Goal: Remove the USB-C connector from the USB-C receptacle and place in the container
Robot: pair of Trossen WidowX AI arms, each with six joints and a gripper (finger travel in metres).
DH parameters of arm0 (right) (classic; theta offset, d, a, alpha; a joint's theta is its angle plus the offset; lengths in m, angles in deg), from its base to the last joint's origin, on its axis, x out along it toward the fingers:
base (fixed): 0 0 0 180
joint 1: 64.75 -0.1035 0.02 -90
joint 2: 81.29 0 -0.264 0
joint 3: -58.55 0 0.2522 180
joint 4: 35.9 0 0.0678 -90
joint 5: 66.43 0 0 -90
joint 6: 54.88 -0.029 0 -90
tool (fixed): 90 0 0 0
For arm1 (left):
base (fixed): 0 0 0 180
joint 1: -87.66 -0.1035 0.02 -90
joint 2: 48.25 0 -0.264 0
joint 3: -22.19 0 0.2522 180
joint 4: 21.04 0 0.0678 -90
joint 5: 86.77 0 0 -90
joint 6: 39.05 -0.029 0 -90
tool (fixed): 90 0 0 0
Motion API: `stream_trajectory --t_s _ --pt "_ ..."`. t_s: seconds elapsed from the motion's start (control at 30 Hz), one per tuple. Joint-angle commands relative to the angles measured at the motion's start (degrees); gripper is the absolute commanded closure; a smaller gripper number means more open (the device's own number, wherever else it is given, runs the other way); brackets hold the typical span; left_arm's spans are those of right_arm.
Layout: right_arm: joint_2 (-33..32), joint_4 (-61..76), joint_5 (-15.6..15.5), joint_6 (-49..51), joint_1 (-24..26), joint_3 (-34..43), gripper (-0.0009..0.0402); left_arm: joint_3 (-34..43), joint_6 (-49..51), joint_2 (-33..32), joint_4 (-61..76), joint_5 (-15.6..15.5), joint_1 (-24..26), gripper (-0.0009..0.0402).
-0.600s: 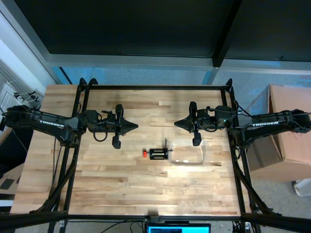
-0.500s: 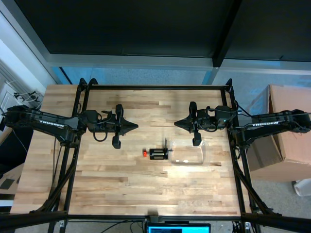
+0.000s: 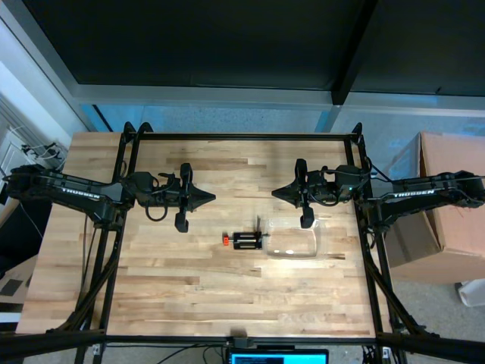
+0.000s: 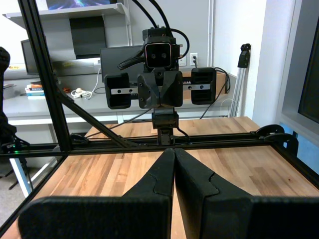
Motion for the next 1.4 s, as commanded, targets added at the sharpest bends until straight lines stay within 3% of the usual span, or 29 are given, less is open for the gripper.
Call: stream_trajectory --t_s 0.03,0.13,0.33,0.8,1.03,1.17,1.4 --pt "0.0 0.2 -0.1 0.1 -0.1 0.3 0.0393 0.0 0.0 0.0 0.0 0.0 0.0 0.0393" --pt "0.0 5.7 -0.2 0.1 -0.5 2.4 0.0393 0.0 0.0 0.0 0.0 0.0 0.0 0.0393" --pt "-3.8 30.3 0.1 0.1 -2.1 12.3 0.0393 0.0 0.0 0.0 0.0 0.0 0.0 0.0393" --pt "-22.6 61.6 1.6 -1.3 -11.3 35.9 0.0393 0.0 0.0 0.0 0.0 0.0 0.0 0.0393" --pt "-31.5 71.8 2.2 -0.9 -12.7 47.7 0.0389 0.0 0.0 0.0 0.0 0.0 0.0 0.0393" --pt "-36.2 78.2 4.7 -0.9 -12.8 53.9 0.0350 0.0 0.0 0.0 0.0 0.0 0.0 0.0393" --pt "-43.3 83.4 4.6 -1.2 -12.8 62.1 0.0254 0.0 0.0 0.0 0.0 0.0 0.0 0.0393"
